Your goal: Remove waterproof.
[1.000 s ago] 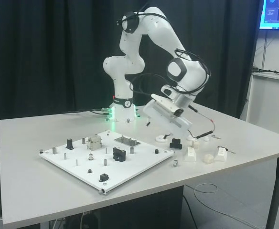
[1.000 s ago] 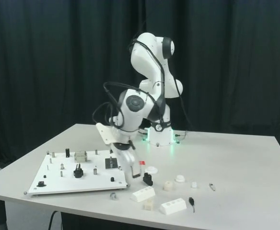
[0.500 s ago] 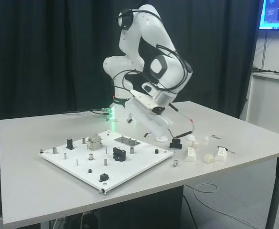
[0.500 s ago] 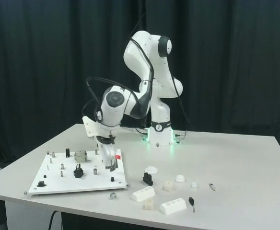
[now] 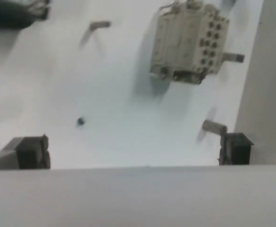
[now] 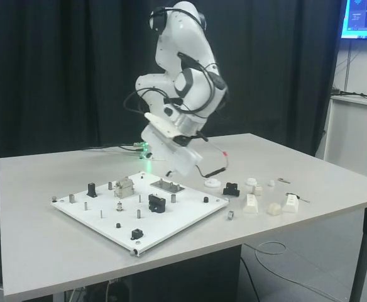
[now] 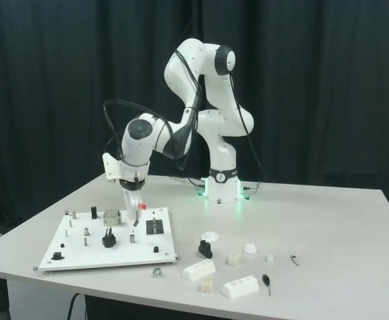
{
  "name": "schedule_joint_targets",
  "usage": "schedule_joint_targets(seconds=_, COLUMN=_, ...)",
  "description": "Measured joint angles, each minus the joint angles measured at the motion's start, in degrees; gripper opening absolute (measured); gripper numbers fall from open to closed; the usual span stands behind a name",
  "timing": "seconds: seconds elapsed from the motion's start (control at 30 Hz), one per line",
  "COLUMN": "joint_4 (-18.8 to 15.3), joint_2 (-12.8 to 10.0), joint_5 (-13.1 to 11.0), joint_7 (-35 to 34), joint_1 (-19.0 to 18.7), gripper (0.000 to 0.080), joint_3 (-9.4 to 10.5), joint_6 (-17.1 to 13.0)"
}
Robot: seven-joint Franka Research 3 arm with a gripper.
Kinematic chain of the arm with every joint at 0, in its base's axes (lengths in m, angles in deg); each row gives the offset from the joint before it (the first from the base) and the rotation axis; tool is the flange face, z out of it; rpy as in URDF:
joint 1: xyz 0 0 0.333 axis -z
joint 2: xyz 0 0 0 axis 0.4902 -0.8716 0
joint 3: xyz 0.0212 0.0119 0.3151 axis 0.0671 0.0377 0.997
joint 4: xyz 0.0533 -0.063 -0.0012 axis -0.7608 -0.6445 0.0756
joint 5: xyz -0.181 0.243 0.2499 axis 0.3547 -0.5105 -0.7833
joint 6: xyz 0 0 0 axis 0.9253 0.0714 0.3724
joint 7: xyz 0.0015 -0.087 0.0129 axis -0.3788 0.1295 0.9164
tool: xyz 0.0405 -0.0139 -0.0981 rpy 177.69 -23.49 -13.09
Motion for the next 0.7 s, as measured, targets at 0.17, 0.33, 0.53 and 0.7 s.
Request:
schedule_joint_targets(seconds=0.17, joint_4=-2.5, joint_2=1.8, joint_5=0.3, joint_7=1.3, joint_1=0.0, gripper=0.0800, joint_3=-3.13, joint_6=-3.2)
schedule_joint_targets(seconds=0.33, joint_4=-4.9, joint_2=3.4, joint_5=0.5, joint_7=1.7, joint_1=0.2, gripper=0.0800, joint_3=-6.27, joint_6=-7.3)
schedule_joint_targets(seconds=0.53, joint_4=-8.1, joint_2=5.6, joint_5=-0.2, joint_7=1.4, joint_1=0.6, gripper=0.0800, joint_3=-9.57, joint_6=-13.6)
schedule_joint_targets(seconds=0.7, joint_4=-11.1, joint_2=7.5, joint_5=-2.4, joint_7=1.2, joint_1=0.7, gripper=0.0800, joint_3=-12.31, joint_6=-19.4)
